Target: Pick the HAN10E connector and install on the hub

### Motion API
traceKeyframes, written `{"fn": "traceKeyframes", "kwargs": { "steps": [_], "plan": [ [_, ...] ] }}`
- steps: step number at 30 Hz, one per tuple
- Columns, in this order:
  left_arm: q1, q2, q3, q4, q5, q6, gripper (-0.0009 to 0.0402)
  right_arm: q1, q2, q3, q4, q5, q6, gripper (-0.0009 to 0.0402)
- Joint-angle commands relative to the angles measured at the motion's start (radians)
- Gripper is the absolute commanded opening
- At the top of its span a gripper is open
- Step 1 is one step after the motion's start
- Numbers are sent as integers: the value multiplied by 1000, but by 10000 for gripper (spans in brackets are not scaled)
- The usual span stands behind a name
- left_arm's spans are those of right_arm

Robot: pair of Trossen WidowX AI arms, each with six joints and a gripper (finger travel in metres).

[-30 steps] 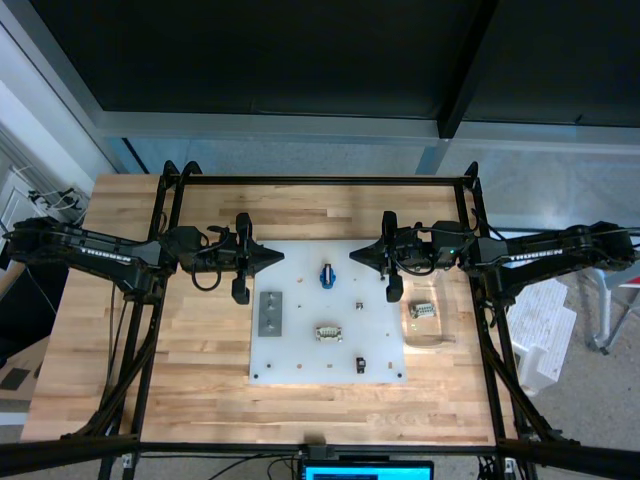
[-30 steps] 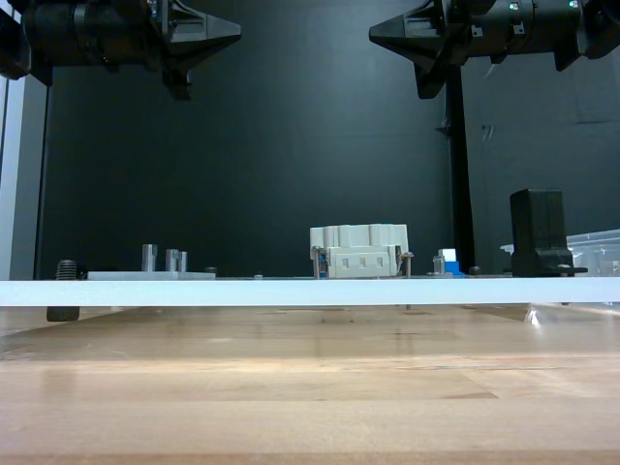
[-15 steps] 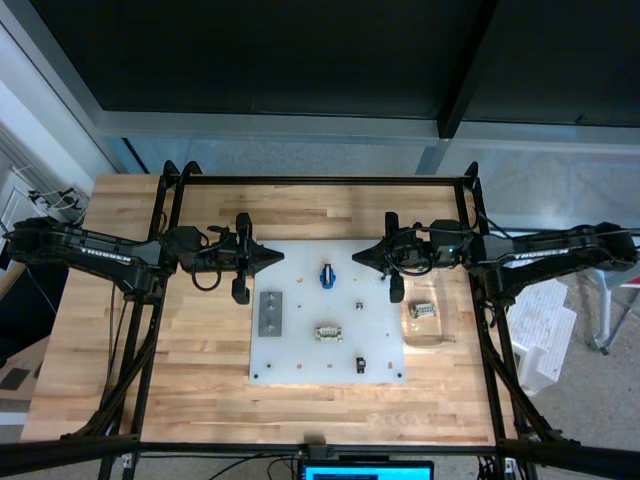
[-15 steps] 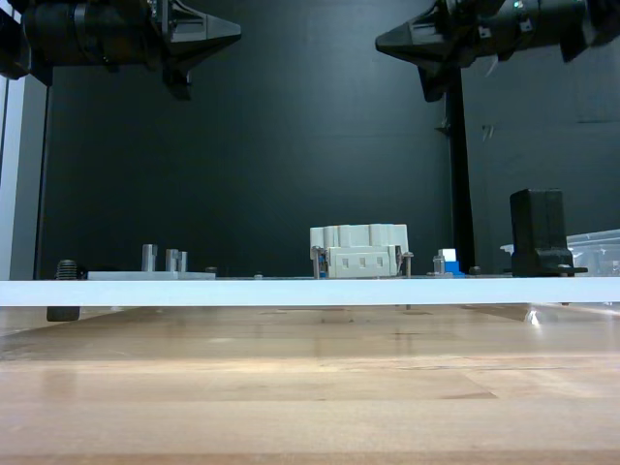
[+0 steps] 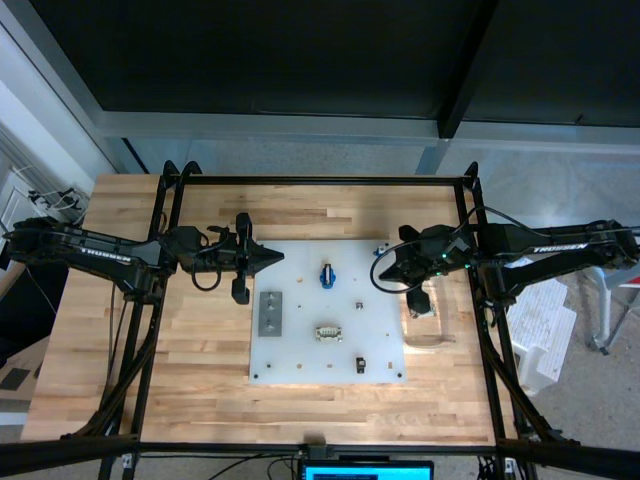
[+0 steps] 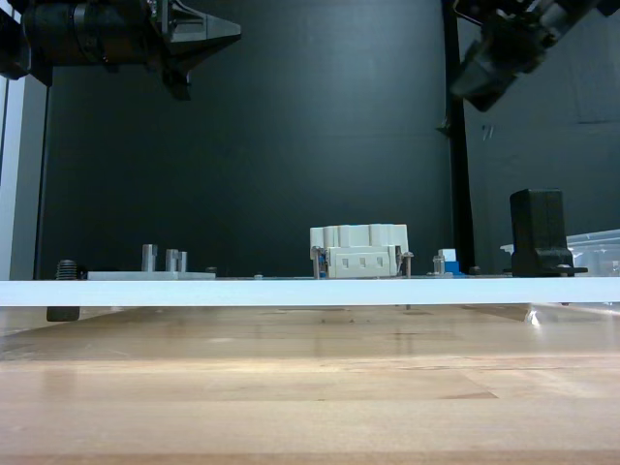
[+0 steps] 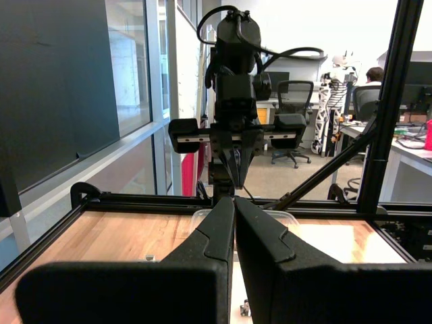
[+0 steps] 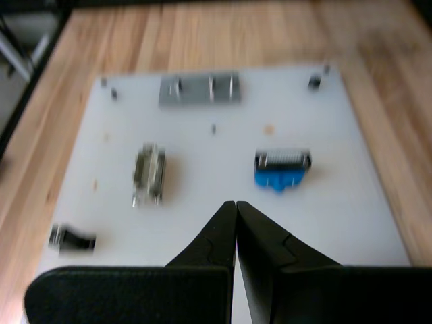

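Observation:
The HAN10E connector [image 5: 422, 307] lies in a clear tray [image 5: 430, 338] right of the white board, partly under my right arm. The hub [image 5: 327, 333] is beige with metal end flanges and stands on the board's near middle; it also shows as the hub [image 6: 358, 252] and the hub [image 8: 150, 174]. My right gripper [image 5: 384, 275] hangs above the board's right edge, tilted down toward the board, fingers shut and empty [image 8: 235, 204]. It sits left of the connector, apart from it. My left gripper [image 5: 272, 257] is held high at the board's far left corner, shut and empty [image 7: 234, 201].
On the white board [image 5: 300, 370] stand a blue knob [image 5: 326, 274], a grey metal block with two holes [image 5: 271, 312] and a small black part [image 5: 361, 363]. Black frame rails [image 5: 320, 181] ring the wooden table.
The right arm has drawn back to the right and pitched its gripper downward toward the board. The left arm has not moved.

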Motion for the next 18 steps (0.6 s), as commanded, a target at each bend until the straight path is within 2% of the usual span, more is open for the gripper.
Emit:
{"fn": "traceKeyframes", "kwargs": {
  "steps": [1,8,13,18],
  "plan": [
    [0,0,0,0,0,0,0,18,1,19,-102,0,2,0],
    [0,0,0,0,0,0,0,60,1,50,-279,1,5,0],
    [0,0,0,0,0,0,0,64,1,66,-369,1,24,1],
    [0,0,0,0,0,0,0,72,2,69,-441,1,39,27]
  ]
}}
